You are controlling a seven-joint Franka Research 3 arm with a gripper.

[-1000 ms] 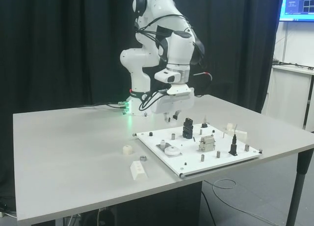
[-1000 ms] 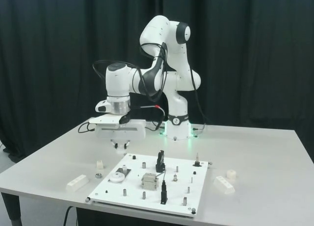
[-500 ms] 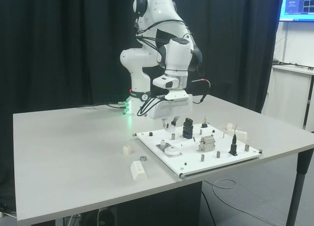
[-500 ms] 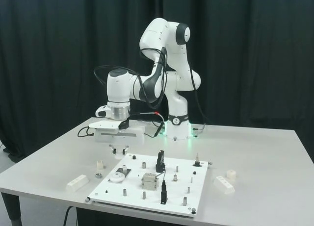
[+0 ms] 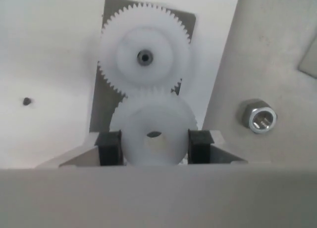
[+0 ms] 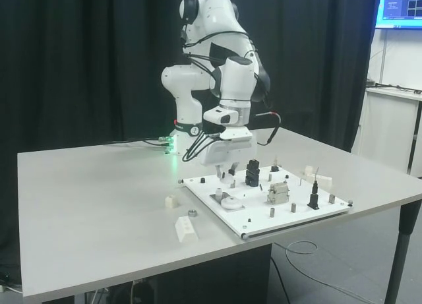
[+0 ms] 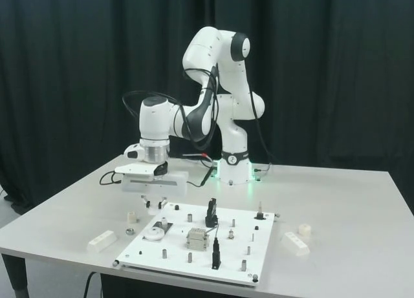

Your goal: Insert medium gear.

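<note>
Holding the medium gear [image 5: 156,133] flat between two black fingertips [image 5: 108,148], one pad pressing each side of the toothed rim. Carrying it with bore axis running vertically, flat face turned up toward the wrist camera, central hole showing dark. Hovering just over the white board [image 6: 264,202], close beside the large gear [image 5: 144,54], teeth of the two overlapping in the wrist view; touching or not, cannot tell. Looking smooth and matt, white plastic, round, finely toothed all around; large gear wider, seated on a grey metal plate [image 5: 101,102] with a dark peg at its middle. Lying apart on the grey table [image 6: 86,185], a shiny metal hex nut [image 5: 258,116]. Hanging low from the white arm [image 7: 194,114], the gripper [image 7: 154,202] over the board's near corner by the large gear [image 7: 154,233]. Standing on the board, small pegs and black fittings.
</note>
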